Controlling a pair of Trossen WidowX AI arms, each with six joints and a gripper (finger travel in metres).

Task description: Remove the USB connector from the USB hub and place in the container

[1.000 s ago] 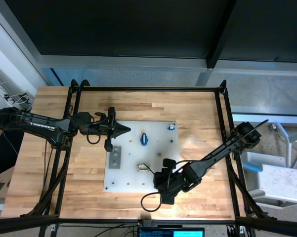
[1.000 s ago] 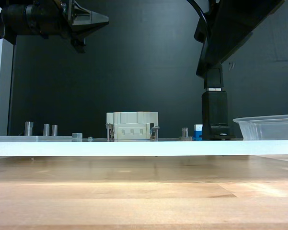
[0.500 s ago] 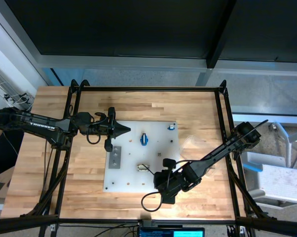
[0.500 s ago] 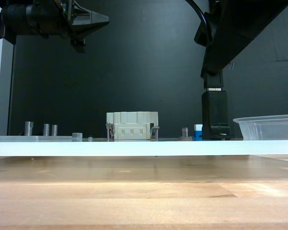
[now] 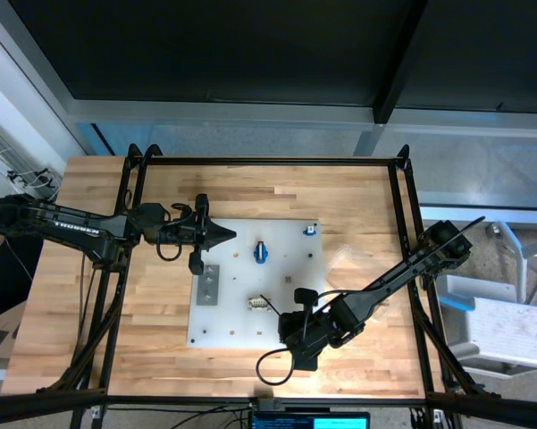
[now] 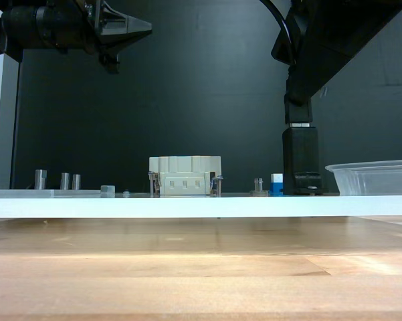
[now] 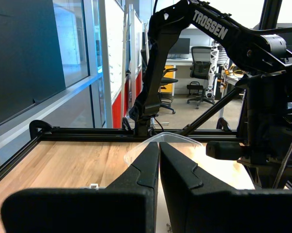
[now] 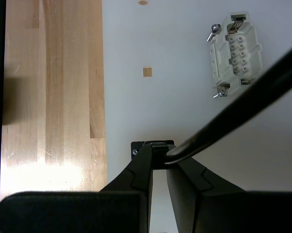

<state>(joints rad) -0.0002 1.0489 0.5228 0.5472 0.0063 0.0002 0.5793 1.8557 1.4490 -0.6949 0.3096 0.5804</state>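
The USB connector (image 8: 243,92) is a thin black cable that runs slantwise down to its plug. The plug sits in the small black USB hub (image 8: 136,147) near the white board's front edge. My right gripper (image 8: 158,154) points down at the hub and is shut on the plug. From above, the right gripper (image 5: 295,332) hides the hub. Only the USB connector's (image 5: 270,306) free end sticks out to its left. The container (image 5: 350,259) is a clear dish on the wood, right of the board. My left gripper (image 5: 222,234) hangs shut, high over the board's far left corner.
On the white board (image 5: 223,331) stand a beige multi-pin connector (image 5: 257,306), a grey block with pegs (image 5: 211,286), a blue part (image 5: 260,252) and a small blue-white piece (image 5: 310,230). The container (image 6: 374,175) sits just right of the right arm's lower end. A black frame borders the table.
The right gripper has shifted only slightly over the hub, and the cable's free end swayed a little. The left arm has not moved.
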